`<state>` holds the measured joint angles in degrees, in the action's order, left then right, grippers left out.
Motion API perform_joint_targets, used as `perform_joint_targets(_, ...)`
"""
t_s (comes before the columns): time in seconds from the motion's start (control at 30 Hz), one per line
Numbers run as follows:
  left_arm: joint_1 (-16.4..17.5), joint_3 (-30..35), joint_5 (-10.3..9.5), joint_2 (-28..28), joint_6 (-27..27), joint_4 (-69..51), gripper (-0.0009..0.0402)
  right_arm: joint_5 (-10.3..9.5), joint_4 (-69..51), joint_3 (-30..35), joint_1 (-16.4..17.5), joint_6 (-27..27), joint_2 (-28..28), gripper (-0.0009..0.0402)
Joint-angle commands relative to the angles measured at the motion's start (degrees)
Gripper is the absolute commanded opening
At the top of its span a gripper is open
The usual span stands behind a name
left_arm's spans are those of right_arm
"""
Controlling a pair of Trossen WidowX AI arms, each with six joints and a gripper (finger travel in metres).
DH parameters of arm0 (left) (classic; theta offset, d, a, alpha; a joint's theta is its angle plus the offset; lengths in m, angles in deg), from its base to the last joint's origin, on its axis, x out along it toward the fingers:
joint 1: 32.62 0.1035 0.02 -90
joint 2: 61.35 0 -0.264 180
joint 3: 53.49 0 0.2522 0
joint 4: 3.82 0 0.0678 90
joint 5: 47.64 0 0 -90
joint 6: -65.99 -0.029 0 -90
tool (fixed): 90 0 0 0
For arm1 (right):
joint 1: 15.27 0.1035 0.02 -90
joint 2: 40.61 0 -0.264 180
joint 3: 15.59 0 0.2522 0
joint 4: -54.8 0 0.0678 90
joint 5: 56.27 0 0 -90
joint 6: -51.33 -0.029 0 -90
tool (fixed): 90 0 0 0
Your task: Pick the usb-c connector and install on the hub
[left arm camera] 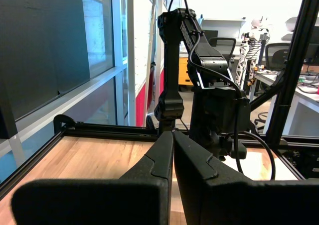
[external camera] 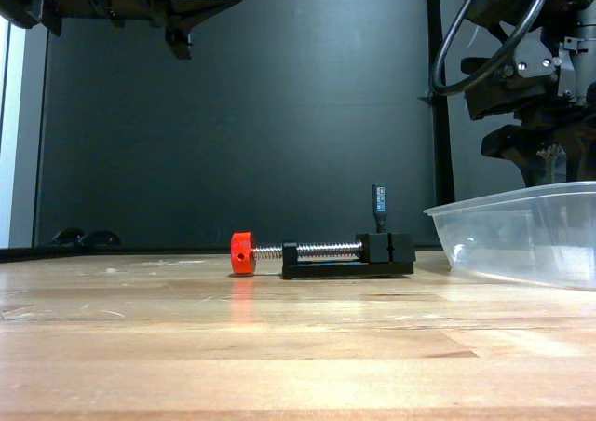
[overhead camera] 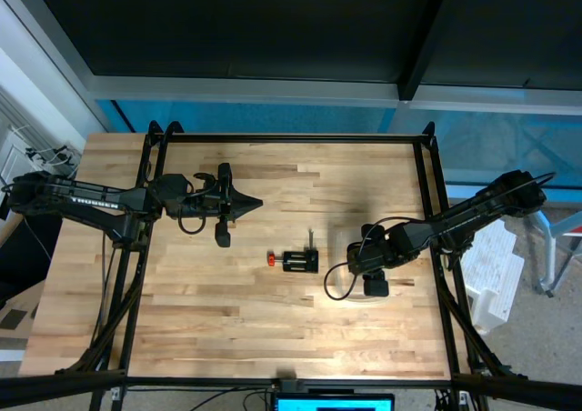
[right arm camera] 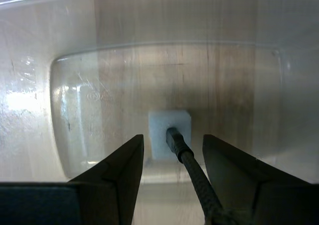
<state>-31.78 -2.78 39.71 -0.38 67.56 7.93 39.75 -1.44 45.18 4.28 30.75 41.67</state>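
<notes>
Over the clear tray (external camera: 521,239), the right gripper (right arm camera: 173,139) hung with fingers spread either side of the usb-c connector (right arm camera: 172,134). The left gripper (left arm camera: 173,135) hovered with fingers pressed together, away from the hub (overhead camera: 296,262).

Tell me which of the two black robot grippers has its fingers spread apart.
The right gripper, above the clear plastic tray, with a dark cable running between its spread fingers. The left gripper, raised high over the wooden table, has its fingers pressed together.
</notes>
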Motion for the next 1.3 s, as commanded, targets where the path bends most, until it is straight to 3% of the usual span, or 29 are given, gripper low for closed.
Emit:
perform_joint_targets(0.03,0.0,0.0,0.02,0.0,0.0,0.0,0.0,0.0,0.2,-0.3,0.0,0.0,0.0,0.014)
perform_joint_targets(0.73,0.0,0.0,0.02,0.0,0.0,0.0,0.0,0.61,0.5,-0.5,-0.1,0.5,0.0,-0.0002)
perform_joint_targets(1.3,0.0,0.0,0.02,0.0,0.0,0.0,0.0,0.57,-0.6,0.1,-0.1,0.5,-1.4,0.0)
